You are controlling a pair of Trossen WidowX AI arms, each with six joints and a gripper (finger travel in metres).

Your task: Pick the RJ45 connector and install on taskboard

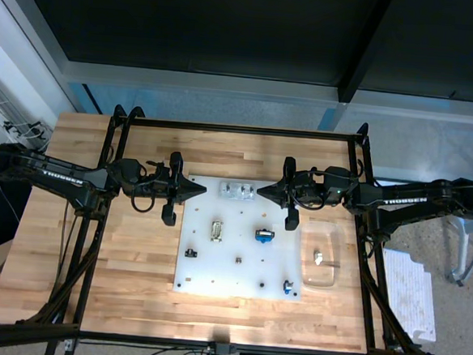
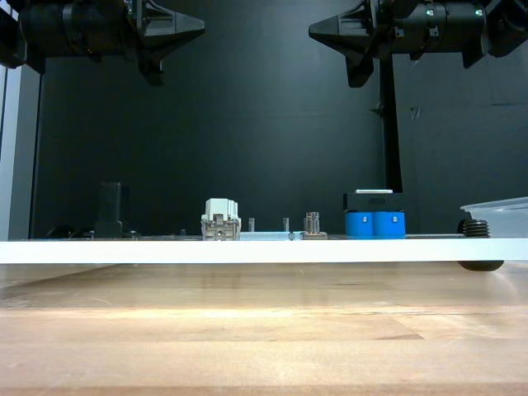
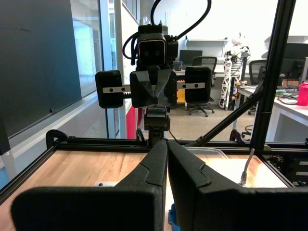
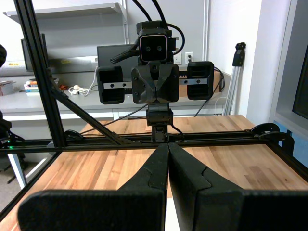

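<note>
Facing each other tip to tip above the white board's (image 1: 213, 281) far edge, the left gripper (image 1: 201, 190) and right gripper (image 1: 261, 192) hang high and level, each pair of fingers (image 4: 159, 166) pressed together on nothing, a raised pose that puts both arms out of reach of the parts below. Near the desk's (image 1: 91, 281) right edge the clear tray (image 1: 336, 233) holds a pale block (image 1: 318, 257); no cable can be made out running from it. The blue jack (image 1: 288, 287) at the board's near right corner shows a pale-grey top, too small to say whether the RJ45 connector is seated, so where it is cannot be told. A grey-white socket (image 1: 216, 231) and a second blue part (image 1: 263, 235) stand mid-board; nothing blocks the jack
</note>
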